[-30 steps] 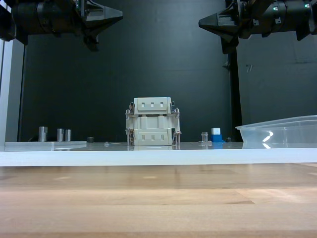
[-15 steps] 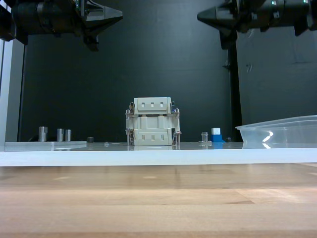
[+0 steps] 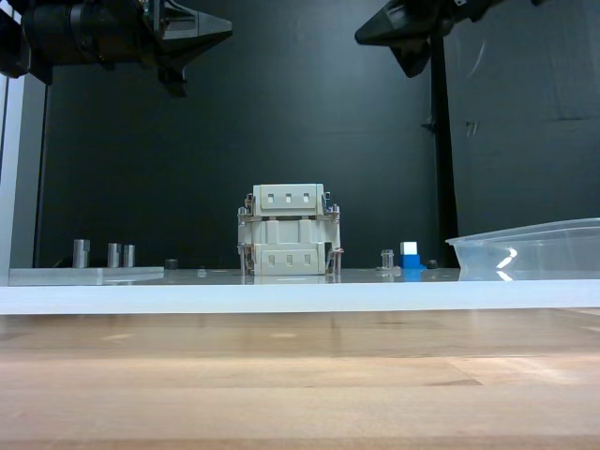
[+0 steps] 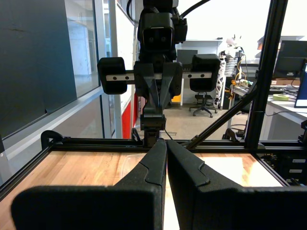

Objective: Remove the HAN10-E connector and place it in the container

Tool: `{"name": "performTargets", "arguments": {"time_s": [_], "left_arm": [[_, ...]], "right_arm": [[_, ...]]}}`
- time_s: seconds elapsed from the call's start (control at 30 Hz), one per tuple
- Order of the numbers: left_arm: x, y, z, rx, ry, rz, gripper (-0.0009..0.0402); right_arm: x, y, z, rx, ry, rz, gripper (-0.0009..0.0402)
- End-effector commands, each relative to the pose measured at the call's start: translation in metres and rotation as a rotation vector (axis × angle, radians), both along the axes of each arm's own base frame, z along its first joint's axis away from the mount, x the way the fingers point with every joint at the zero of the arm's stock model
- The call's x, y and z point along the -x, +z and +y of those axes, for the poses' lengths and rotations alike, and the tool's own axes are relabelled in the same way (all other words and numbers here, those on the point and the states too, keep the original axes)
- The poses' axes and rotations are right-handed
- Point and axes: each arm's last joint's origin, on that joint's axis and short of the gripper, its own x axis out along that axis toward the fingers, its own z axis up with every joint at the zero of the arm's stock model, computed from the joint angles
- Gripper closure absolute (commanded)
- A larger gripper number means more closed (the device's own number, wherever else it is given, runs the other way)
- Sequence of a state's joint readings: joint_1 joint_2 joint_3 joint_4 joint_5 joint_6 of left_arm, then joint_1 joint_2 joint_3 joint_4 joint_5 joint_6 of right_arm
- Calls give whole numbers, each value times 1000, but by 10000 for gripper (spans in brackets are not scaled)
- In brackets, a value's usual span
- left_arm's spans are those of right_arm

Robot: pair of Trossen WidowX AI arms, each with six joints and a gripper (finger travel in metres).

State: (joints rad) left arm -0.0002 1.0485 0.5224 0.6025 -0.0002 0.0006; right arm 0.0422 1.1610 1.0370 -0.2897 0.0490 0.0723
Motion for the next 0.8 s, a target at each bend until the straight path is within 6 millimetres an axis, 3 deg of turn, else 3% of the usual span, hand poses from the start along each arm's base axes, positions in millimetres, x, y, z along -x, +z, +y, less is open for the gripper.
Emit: {"name": "performTargets", "arguments": {"time_s": [0.03, 0.47, 0.8], "left_arm": [[0, 0, 0, 0, 0, 0, 393], [0, 0, 0, 0, 0, 0, 393], [0, 0, 0, 0, 0, 0, 393]], "right_arm": [[-13, 7, 2, 5, 4, 110, 393], [-66, 29, 17, 30, 41, 479, 393], [-98, 26, 43, 17, 62, 652, 393]]}}
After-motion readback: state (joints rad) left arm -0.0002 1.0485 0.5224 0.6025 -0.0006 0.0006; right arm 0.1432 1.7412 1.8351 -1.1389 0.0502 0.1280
